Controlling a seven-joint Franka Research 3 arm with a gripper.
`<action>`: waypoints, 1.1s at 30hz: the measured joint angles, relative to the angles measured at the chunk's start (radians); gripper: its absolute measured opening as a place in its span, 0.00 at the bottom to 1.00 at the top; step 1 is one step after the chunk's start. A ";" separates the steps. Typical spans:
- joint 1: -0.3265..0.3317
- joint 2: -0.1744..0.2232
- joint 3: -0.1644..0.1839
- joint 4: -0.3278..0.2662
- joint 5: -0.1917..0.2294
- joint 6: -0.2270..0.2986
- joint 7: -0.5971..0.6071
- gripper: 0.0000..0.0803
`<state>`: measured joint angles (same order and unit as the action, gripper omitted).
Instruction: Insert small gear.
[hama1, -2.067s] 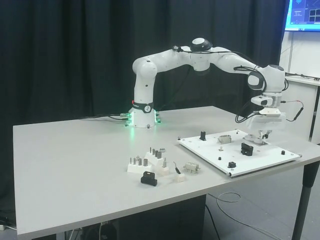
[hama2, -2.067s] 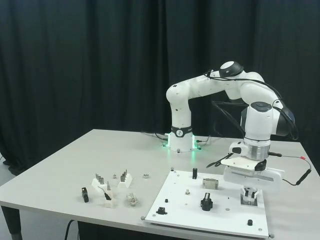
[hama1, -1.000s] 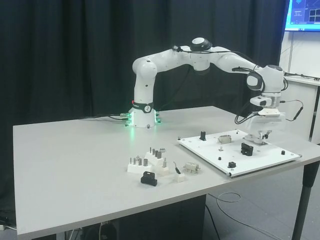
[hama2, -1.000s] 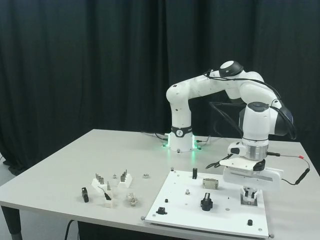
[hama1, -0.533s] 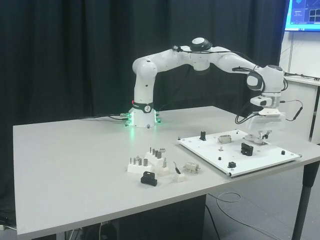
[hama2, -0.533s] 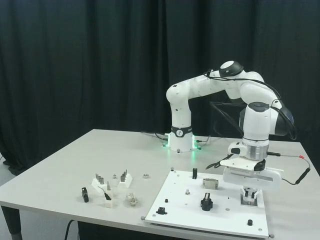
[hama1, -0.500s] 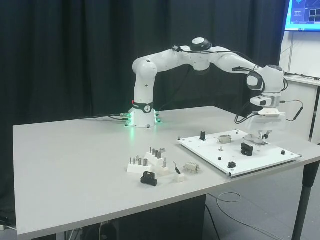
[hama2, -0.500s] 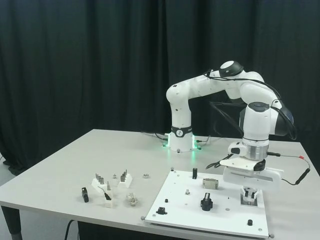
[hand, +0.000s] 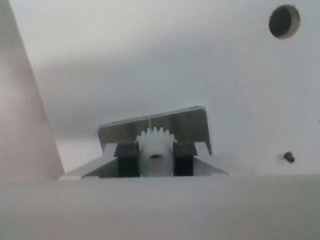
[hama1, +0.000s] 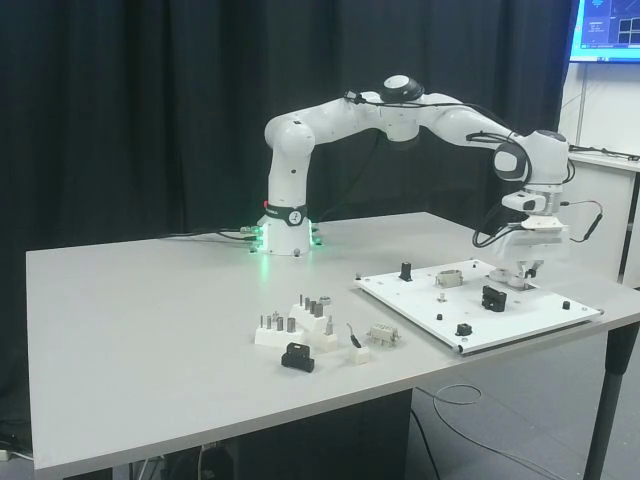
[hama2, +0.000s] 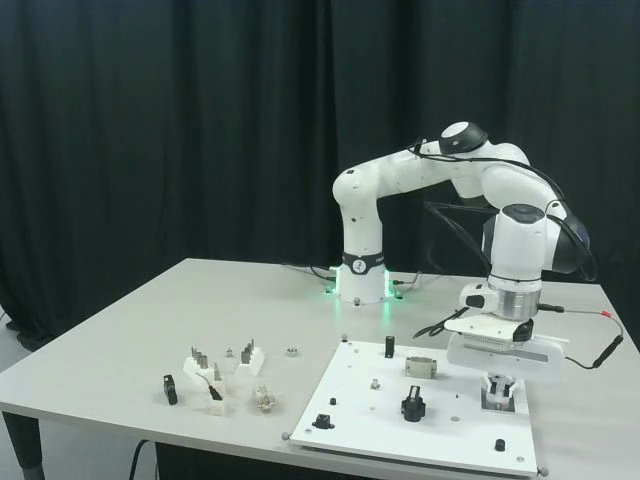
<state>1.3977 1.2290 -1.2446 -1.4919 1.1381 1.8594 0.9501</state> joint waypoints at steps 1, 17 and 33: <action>0.000 0.000 0.000 0.000 -0.002 0.001 -0.007 0.17; 0.001 0.000 0.003 0.005 -0.017 0.003 -0.020 0.17; -0.002 -0.001 0.004 0.007 -0.015 0.000 -0.056 0.17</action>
<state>1.3956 1.2282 -1.2410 -1.4852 1.1233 1.8592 0.8940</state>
